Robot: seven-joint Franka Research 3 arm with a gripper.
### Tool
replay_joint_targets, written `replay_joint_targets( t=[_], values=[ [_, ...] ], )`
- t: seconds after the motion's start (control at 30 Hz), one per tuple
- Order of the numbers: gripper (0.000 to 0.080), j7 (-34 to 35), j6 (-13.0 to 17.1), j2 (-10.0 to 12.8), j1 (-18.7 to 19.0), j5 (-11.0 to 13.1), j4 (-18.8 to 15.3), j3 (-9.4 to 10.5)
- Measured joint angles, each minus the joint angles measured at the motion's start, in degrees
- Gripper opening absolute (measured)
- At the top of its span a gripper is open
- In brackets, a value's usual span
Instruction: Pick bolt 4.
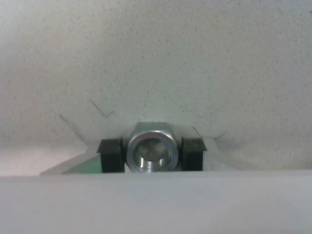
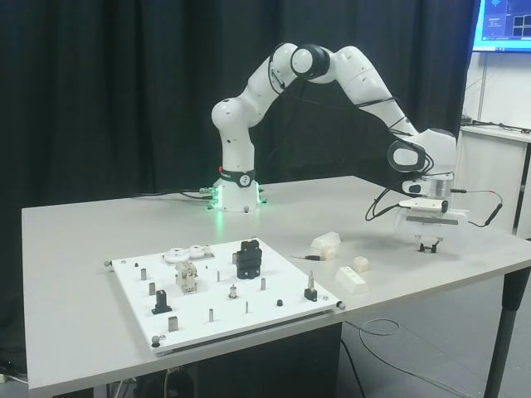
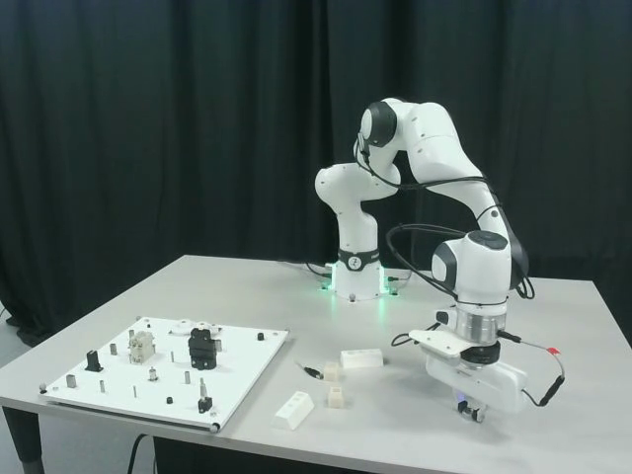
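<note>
Above grey table (image 2: 99,228), end effector (image 1: 151,153) gripping bolt (image 1: 151,152)

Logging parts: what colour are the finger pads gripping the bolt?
Black pads on bolt; wrist view.

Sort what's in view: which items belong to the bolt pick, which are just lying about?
Job: bolt, held between the gripper fingers above the grey table.

Lying about: white board with its small fixtures; white blocks nearby.
</note>
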Motion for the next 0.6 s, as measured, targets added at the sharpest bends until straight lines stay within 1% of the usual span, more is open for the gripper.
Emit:
replay_joint_targets(
  t=[0.3, 0.6],
  values=[
    [0.0253, 0.0, 0.86, 0.01, 0.08, 0.0, 0.08, -0.01],
    [0.0253, 0.0, 0.93, -0.23, 0.08, 0.0, 0.82, -0.26]
  ],
)
